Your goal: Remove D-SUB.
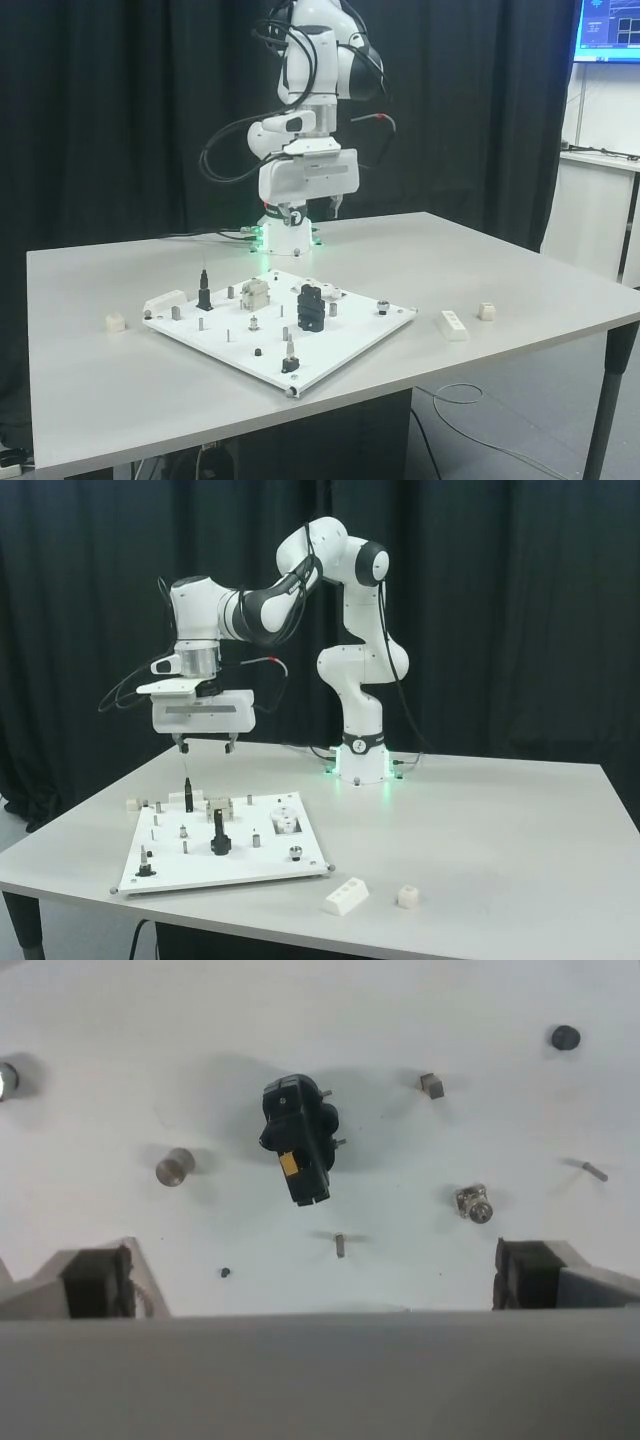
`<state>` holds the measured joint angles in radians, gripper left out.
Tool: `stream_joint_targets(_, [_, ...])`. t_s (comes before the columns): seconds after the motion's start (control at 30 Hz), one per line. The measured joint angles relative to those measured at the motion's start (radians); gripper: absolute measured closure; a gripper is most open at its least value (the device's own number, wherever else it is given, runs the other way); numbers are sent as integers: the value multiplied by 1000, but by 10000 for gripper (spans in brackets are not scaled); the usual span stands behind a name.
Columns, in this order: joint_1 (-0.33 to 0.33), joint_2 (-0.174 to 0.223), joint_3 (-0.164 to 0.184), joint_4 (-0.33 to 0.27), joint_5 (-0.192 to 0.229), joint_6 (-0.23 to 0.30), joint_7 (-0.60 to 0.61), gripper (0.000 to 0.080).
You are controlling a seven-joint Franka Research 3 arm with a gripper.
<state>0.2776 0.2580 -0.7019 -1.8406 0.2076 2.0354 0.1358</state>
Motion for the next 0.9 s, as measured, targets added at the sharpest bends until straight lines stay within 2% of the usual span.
stream_joint_targets(0.4, [0, -5, -3, 0, -17, -1, -27, 3])
stream_joint_targets(0.9, [-4, -5, -4, 0, -17, 7, -67, 3])
